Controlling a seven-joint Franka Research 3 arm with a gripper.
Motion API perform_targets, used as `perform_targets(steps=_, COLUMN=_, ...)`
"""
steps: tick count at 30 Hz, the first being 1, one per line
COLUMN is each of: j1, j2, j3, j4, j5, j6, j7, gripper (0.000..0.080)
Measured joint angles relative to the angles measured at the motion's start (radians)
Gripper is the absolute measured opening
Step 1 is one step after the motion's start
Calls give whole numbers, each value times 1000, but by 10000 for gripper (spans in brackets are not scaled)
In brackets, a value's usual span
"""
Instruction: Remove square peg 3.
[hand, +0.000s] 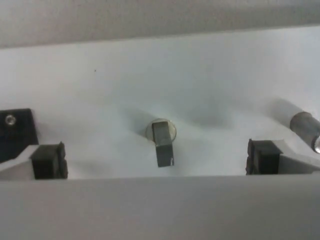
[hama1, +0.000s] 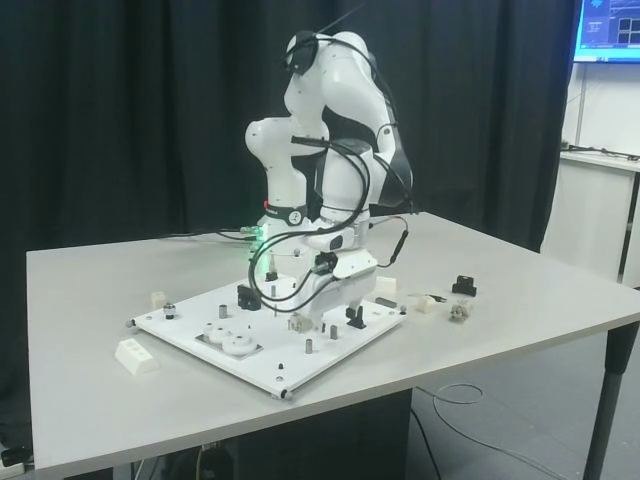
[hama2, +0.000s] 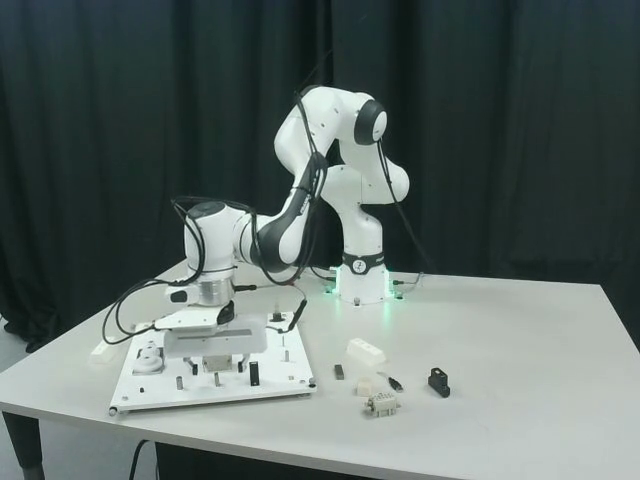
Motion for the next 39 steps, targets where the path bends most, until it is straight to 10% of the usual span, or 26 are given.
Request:
perform_targets(steps=24, j1=-48, j2=71, j3=29, j4=96, j5=1, j6=-64, j7=-40, gripper=800)
perform_targets(steps=25, j1=-49, j2=73, j3=29, j4=101, j5=1, j6=-70, j7=-41, gripper=680)
perform_targets(steps=30, j1=-57, j2=86, j3=34, j4=123, j5=1, j6=-92, j7=-41, gripper=680)
perform_targets(steps=31, j1=-58, j2=88, j3=35, j4=126, j5=1, j6=-95, j7=-41, gripper=501)
perform_targets(steps=36, j1=-66, j2=98, j3=40, j4=144, j5=1, j6=-111, j7=-41, gripper=501)
perform_targets(steps=37, j1=-68, j2=99, j3=41, j4=147, j5=1, j6=-113, j7=-41, gripper=326)
perform_targets(steps=39, j1=-71, j2=102, j3=44, j4=153, j5=4, j6=-125, j7=-41, gripper=326)
